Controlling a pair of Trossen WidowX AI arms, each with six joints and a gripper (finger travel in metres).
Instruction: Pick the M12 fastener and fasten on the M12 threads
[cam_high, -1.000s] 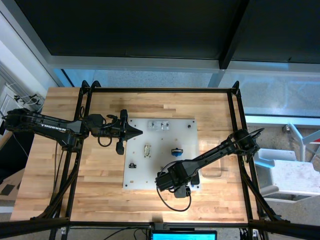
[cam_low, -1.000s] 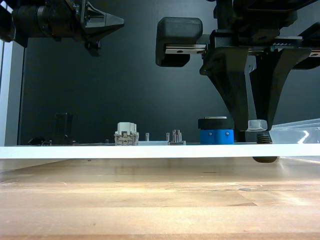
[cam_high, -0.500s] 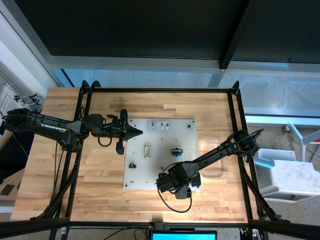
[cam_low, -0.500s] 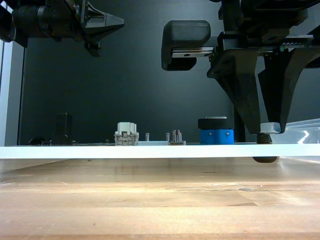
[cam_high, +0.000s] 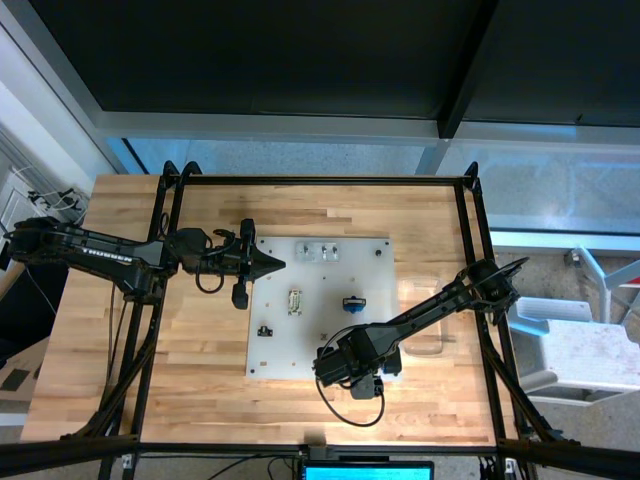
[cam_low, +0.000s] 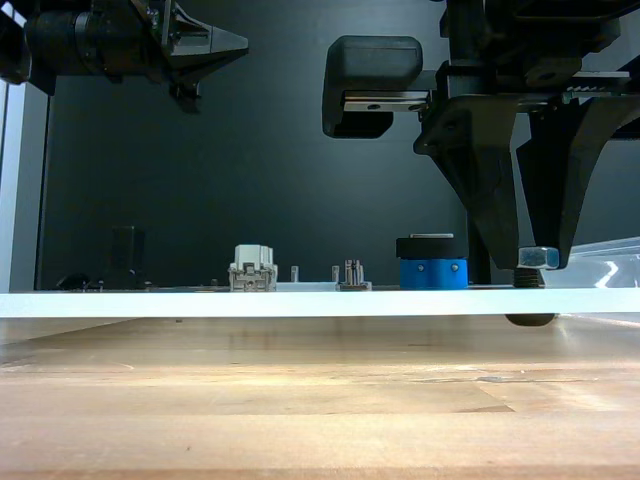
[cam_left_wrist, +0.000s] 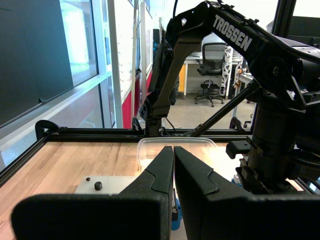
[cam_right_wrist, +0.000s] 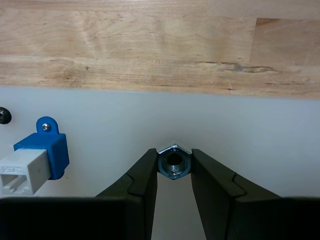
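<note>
In the high view, the left gripper is hanging parked over the far left edge of the flat white plastic board. The right gripper is reaching down at the board's near right edge, hiding the parts beneath it. In the low view, the right gripper is pinching the small silver hexagonal nut between its fingertips. The nut is sitting right at the top of the short black ribbed stud, whose ribs are showing bare below it, beside the blue block. The left gripper is hovering high, well apart from the work. In the left wrist view, the left gripper is pointing across the table with its two fingers pressed together on nothing. In the right wrist view, the right gripper is clamping the nut by its flats over the board, bore facing the camera. The step in hand seems to be seating the nut on its stud; I cannot tell whether any thread is engaging. The next move probably calls for keeping the nut level and centred, then turning the wrist under light downward pressure.
</note>
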